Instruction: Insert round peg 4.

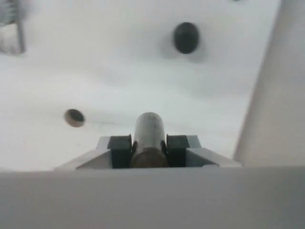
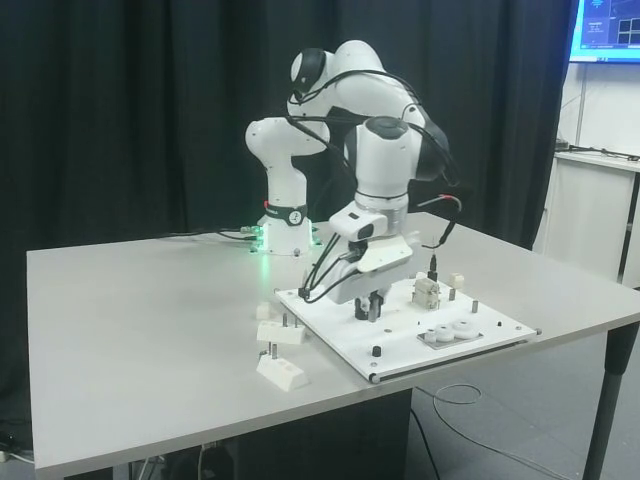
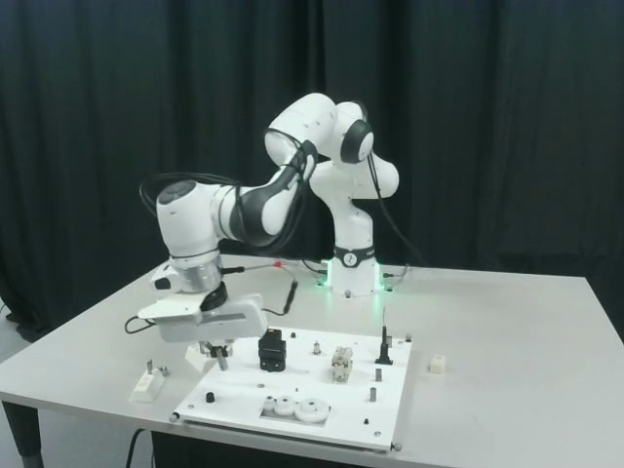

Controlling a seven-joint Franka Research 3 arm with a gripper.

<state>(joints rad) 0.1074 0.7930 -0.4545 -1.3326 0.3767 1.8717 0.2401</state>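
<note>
Black finger pads of the gripper are closed narrowly on a round peg, clamping it from both sides. Peg and gripper hang just above the white board, near a dark hole. No legible writing is visible.

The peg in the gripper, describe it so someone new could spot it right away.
Find the white board on the grey table, then the white arm's gripper low over it. The round peg is the short cylinder clamped between the black fingers, the only peg held rather than standing on the board.
</note>
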